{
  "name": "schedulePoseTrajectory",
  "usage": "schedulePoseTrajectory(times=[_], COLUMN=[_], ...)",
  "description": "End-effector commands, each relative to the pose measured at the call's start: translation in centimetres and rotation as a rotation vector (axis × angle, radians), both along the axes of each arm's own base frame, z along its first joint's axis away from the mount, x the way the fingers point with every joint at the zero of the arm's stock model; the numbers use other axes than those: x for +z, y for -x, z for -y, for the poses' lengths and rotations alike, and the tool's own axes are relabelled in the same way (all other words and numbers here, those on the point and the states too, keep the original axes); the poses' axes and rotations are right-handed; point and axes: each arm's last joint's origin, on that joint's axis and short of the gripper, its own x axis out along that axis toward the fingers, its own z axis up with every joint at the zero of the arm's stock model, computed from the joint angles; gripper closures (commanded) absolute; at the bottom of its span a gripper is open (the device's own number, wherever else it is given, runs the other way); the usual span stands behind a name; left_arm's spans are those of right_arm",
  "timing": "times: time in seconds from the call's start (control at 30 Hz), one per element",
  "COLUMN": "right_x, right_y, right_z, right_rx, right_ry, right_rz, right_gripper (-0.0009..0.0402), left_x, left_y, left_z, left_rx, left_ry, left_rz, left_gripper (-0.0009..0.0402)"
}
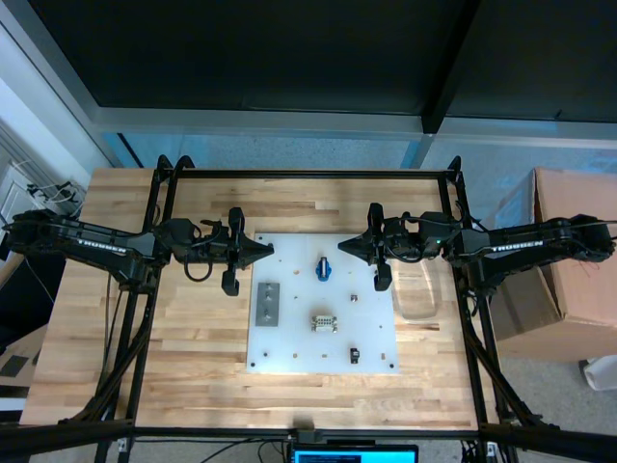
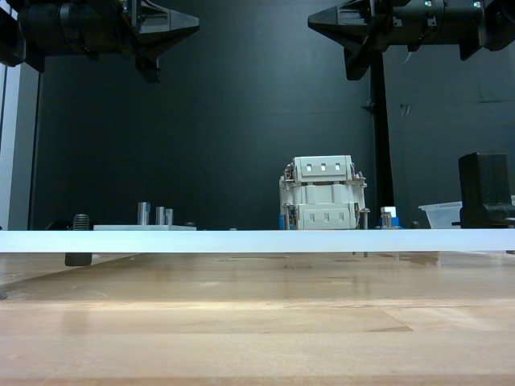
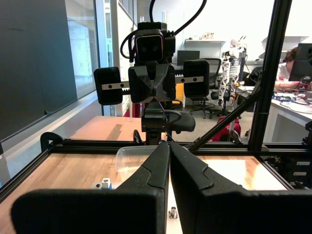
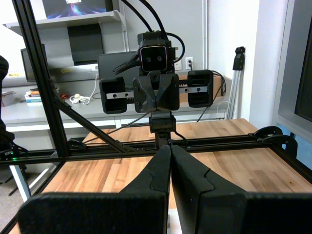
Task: Remove the HAN10E connector from the taskboard and place in the container
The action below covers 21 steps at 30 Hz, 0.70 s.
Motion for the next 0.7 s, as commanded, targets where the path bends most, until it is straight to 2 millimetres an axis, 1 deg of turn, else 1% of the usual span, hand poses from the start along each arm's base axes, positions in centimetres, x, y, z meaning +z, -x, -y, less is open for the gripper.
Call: schedulePoseTrajectory(times=[0.03,0.53,0.6,0.7], right_x=[0.0,-0.1,0.1,0.5], right_y=[0.0,0.0,-0.2,-0.6], right_z=[0.0,-0.1,-0.5,-1.5], right_rx=[0.001,0.016,0.04,0.072], right_ry=[0.0,0.0,-0.001,0.002], right_rz=[-0.005,-0.015,-0.061,-0.178], right_gripper=[0.0393,0.0393,0.0393,0.0393], left_x=[0.0,0.0,0.0,0.0], left_y=[0.0,0.0,0.0,0.0], left_z=[0.0,0.0,0.0,0.0], left_rx=[0.0,0.0,0.0,0.0], left_ry=[0.0,0.0,0.0,0.0], left_rz=[0.0,0.0,0.0,0.0], left_gripper=[0.0393,0.0393,0.0393,0.0393])
